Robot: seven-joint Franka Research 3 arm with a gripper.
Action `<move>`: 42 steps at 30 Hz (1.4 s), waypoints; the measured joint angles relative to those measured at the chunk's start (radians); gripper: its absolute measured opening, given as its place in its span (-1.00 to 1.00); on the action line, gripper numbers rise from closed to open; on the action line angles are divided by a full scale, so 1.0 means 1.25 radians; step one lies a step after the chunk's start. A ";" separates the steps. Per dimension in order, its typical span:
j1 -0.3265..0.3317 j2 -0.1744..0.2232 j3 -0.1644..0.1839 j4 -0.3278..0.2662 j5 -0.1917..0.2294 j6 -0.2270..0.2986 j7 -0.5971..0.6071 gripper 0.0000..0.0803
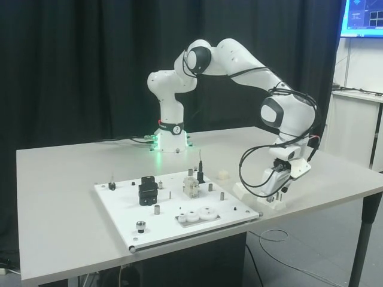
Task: Pick round peg 2.
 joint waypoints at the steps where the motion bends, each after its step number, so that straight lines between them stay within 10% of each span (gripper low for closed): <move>1: 0.000 0.000 0.000 0.000 0.000 0.000 0.000 0.99; 16: 0.000 0.001 -0.001 0.000 0.002 0.000 0.020 0.99; 18: 0.000 0.001 -0.002 0.000 0.002 0.000 0.020 0.34; 23: 0.000 0.001 -0.003 0.000 0.002 0.000 0.020 0.34; 24: 0.000 0.001 -0.003 0.000 0.002 0.000 0.020 -0.10; 33: 0.000 0.001 -0.003 0.000 0.003 0.000 0.020 -0.10; 34: 0.000 0.001 -0.003 0.000 0.003 0.000 0.020 -0.84; 42: 0.001 0.001 -0.003 0.001 0.004 -0.001 0.020 -0.84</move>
